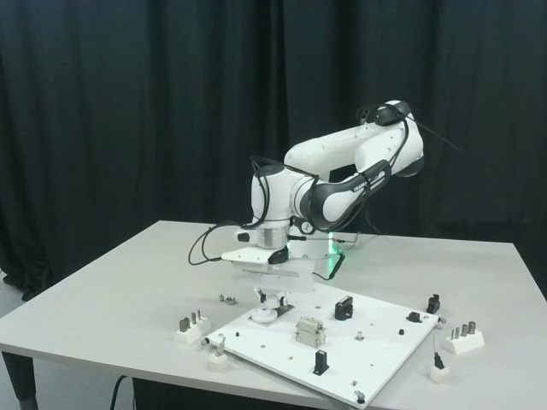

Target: Insert medium gear.

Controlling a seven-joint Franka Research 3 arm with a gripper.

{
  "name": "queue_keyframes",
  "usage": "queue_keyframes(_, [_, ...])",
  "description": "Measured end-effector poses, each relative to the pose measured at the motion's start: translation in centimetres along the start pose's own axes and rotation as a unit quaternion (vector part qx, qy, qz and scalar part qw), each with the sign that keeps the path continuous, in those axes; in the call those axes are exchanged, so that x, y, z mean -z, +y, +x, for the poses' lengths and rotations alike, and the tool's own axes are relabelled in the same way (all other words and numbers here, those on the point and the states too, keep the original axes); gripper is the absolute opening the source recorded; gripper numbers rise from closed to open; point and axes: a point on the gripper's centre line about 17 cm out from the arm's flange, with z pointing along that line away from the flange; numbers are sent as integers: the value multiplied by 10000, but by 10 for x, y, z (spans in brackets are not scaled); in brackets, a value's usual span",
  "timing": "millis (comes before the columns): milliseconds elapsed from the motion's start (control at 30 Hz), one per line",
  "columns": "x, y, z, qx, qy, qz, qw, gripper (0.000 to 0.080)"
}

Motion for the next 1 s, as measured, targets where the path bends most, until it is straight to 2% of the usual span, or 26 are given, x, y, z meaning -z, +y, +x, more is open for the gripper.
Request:
queue_keyframes(233, [0,1,-3,9,-42,-20,10000,400])
queue_keyframes(533, [0,-3,-8,11,-89,36,10000,399])
queue_keyframes(1000, [-1,-3,-15,63,-105,30,9999,399])
